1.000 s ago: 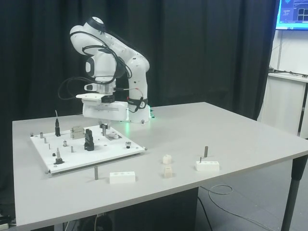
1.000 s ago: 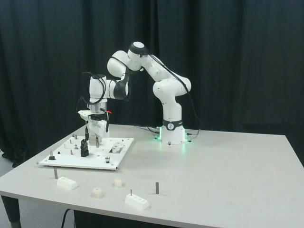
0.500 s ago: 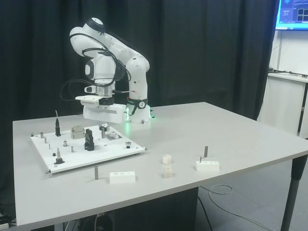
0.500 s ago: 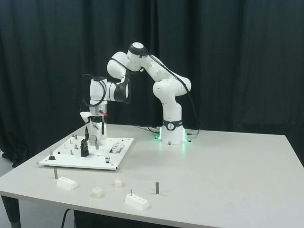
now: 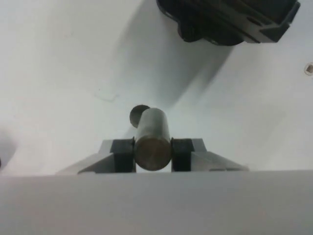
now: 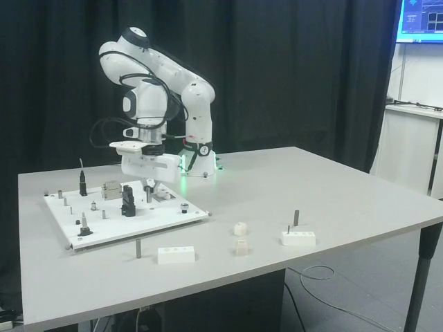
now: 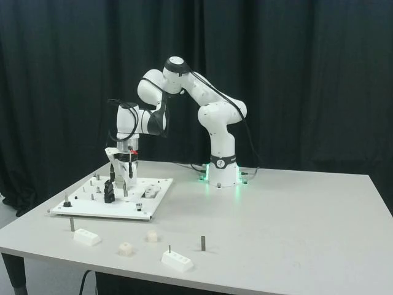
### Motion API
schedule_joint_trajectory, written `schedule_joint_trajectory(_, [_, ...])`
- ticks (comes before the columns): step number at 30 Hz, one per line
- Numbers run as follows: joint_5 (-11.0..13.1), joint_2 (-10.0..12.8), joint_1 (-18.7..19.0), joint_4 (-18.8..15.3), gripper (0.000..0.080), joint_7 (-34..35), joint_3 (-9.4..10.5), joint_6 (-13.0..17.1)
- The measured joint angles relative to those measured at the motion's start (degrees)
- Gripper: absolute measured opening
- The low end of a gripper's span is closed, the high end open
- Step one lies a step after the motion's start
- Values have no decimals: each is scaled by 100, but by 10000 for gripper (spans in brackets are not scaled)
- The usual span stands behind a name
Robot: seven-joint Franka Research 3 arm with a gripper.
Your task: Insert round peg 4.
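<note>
From my station I see the gripper (image 5: 152,155) clenched on the round peg (image 5: 152,138), with one black finger pad (image 5: 122,152) pressed on each side of it. In the wrist view the peg stands upright between the pads, and a small dark hole (image 5: 138,114) shows in the white board (image 5: 58,88) just beside the peg's lower end; I cannot tell if the tip has entered it. A black fixture (image 5: 227,19) sits on the board near this place.

In the first room view the white arm (image 6: 149,76) hangs over the white board (image 6: 166,214), and the gripper (image 6: 147,185) is low above it, near the black fixture (image 6: 128,200). The board lies on the grey table (image 6: 291,187). Well apart from it, near the table's front edge, I see a white peg holder (image 6: 175,254), another white holder (image 6: 298,238) and two small white pieces (image 6: 240,238).
</note>
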Motion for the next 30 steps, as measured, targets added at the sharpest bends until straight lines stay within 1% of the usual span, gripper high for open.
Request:
schedule_joint_trajectory(8, [-21, -50, 97, 63, 153, 27, -79, 0])
schedule_joint_trajectory(19, [-27, -59, 251, 161, 153, 27, -165, -2])
schedule_joint_trajectory(30, [-34, -59, 397, 270, 153, 27, -205, -110])
